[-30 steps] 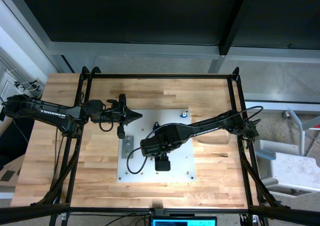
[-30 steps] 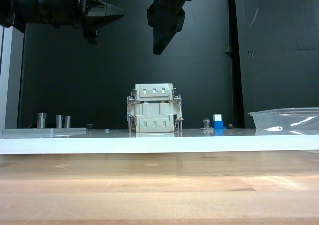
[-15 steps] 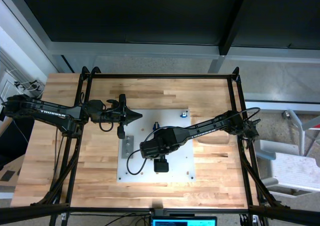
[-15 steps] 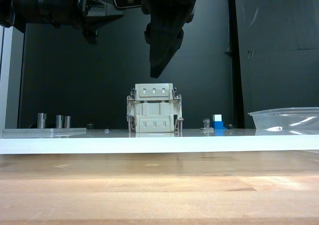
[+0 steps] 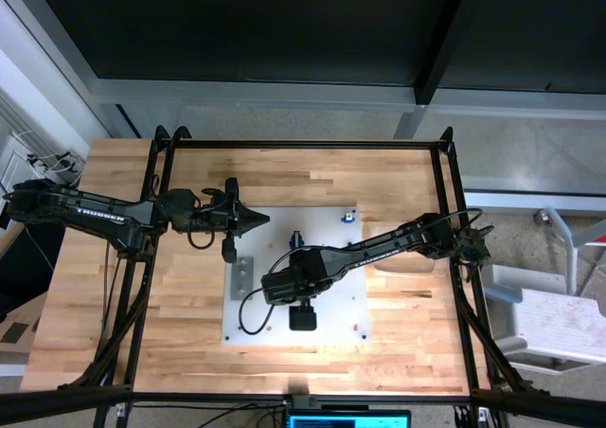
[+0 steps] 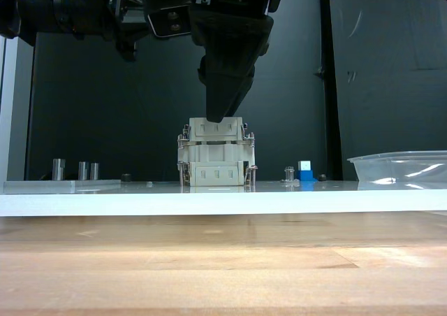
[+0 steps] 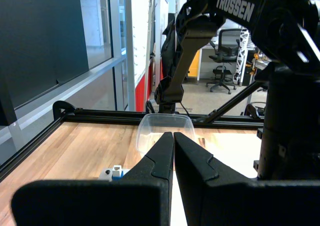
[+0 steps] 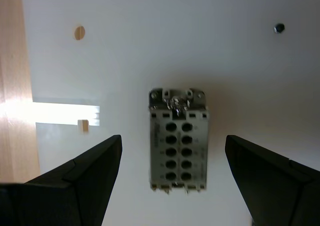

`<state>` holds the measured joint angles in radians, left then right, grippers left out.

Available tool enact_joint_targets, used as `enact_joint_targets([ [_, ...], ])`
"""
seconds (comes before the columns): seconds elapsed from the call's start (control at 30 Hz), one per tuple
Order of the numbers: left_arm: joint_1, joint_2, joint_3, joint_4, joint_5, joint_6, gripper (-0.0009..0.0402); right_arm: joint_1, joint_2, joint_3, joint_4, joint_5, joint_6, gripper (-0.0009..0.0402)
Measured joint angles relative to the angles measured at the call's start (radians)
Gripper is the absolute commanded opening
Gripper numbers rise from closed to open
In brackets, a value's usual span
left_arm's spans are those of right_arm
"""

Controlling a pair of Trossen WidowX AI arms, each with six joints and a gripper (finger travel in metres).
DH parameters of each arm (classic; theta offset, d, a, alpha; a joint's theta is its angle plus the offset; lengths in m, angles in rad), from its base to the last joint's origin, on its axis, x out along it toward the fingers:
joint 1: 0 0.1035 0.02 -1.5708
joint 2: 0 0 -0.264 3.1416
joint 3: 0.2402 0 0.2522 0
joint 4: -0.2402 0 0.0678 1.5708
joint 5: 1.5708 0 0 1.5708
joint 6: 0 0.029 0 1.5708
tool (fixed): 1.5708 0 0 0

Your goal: Remove the HAN10-E connector and place it in the container

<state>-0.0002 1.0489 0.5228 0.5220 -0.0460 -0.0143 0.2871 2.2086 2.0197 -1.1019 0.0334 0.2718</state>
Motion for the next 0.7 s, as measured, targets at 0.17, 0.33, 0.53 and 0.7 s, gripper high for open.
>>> enact_joint_targets([
  [0.17, 0.000, 0.000, 0.000, 0.000, 0.000, 0.000, 0.0000, 0.000, 0.018, 0.000, 0.001, 0.000, 0.000, 0.0291],
  [0.33, 0.000, 0.000, 0.000, 0.000, 0.000, 0.000, 0.0000, 0.000, 0.030, 0.000, 0.003, 0.000, 0.000, 0.0290],
  [0.53, 0.000, 0.000, 0.000, 0.000, 0.000, 0.000, 0.0000, 0.001, 0.039, 0.000, 0.006, 0.000, 0.000, 0.0260],
  [0.7, 0.000, 0.000, 0.000, 0.000, 0.000, 0.000, 0.0000, 0.001, 0.039, 0.000, 0.006, 0.000, 0.000, 0.0211],
])
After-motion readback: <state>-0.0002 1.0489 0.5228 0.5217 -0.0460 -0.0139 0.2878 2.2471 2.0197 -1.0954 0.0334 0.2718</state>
